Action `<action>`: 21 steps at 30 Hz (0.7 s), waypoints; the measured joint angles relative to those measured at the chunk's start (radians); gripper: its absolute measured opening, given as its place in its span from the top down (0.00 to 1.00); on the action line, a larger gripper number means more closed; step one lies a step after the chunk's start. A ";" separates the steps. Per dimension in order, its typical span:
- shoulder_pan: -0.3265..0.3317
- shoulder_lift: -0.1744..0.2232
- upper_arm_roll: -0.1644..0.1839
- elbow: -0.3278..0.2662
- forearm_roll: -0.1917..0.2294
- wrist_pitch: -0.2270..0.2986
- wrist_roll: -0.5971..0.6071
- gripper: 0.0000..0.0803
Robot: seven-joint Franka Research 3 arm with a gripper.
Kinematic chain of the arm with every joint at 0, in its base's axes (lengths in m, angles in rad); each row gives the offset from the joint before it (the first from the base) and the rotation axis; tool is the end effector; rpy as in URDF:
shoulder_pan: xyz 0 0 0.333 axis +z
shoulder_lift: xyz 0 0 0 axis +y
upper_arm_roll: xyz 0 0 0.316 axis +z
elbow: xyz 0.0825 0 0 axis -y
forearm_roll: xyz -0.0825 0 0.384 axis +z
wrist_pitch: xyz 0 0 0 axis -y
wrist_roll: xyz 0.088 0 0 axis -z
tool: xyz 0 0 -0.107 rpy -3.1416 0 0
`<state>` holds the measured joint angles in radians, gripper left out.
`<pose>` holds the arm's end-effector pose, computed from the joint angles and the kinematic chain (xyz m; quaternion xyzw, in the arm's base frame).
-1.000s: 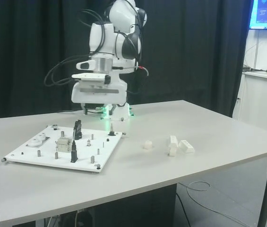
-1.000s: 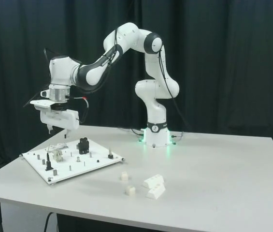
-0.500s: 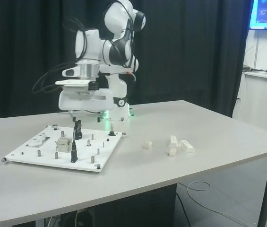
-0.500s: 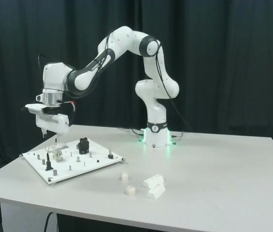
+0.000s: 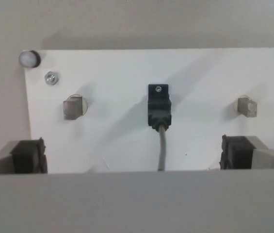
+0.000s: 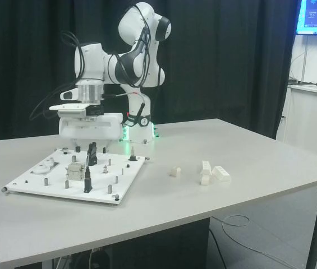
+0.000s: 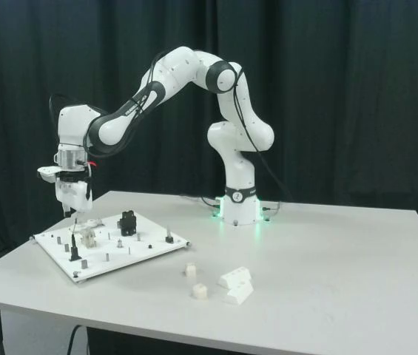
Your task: Remove USB.
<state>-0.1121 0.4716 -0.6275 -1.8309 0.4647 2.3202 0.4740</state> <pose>0.5087 -0.4070 0.3279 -0.7484 0.6584 -0.0713 0.0363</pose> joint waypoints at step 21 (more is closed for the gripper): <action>-0.017 0.072 0.001 0.029 0.033 0.000 0.043 0.00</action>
<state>-0.1287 0.5437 -0.6270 -1.8018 0.4981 2.3201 0.5175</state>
